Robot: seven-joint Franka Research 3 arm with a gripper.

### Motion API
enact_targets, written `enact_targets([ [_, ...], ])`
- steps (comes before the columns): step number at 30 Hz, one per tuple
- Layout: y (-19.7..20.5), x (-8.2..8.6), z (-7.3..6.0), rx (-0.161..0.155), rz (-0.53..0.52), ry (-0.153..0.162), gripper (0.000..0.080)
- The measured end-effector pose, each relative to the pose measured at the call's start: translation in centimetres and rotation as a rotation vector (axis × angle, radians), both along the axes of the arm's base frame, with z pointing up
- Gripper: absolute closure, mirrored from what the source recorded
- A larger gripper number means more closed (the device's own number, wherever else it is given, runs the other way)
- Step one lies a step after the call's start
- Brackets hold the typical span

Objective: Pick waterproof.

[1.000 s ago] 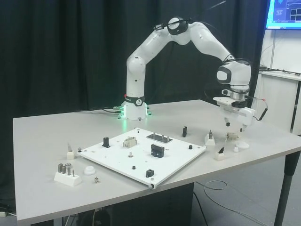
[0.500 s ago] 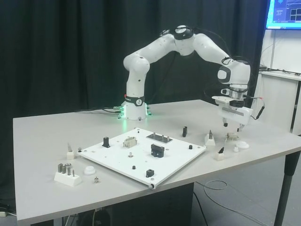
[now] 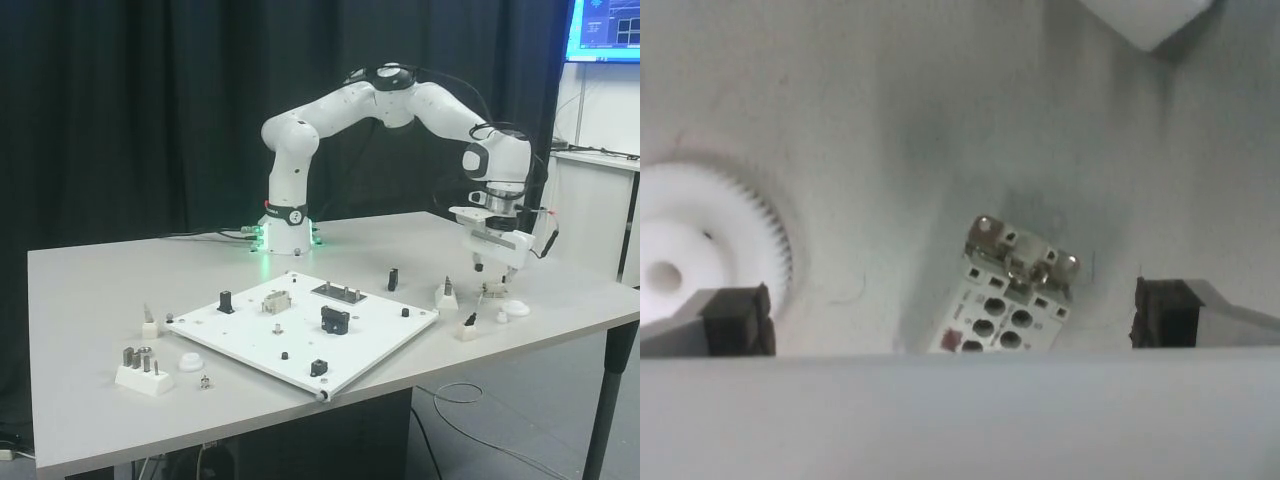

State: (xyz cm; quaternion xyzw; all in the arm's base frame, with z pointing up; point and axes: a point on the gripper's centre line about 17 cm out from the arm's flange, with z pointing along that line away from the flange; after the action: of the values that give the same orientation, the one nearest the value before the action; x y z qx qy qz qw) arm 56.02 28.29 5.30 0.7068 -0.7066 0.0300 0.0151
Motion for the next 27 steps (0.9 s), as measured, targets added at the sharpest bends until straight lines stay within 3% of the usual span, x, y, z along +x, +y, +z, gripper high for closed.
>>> enact_targets([
  [17, 1.6, 0.1, -0.3, 0.051, -0.038, -0.005, 0.0003],
  [27, 2.3, 0.0, -1.1, 0.05, -0.039, -0.007, 0.0003],
])
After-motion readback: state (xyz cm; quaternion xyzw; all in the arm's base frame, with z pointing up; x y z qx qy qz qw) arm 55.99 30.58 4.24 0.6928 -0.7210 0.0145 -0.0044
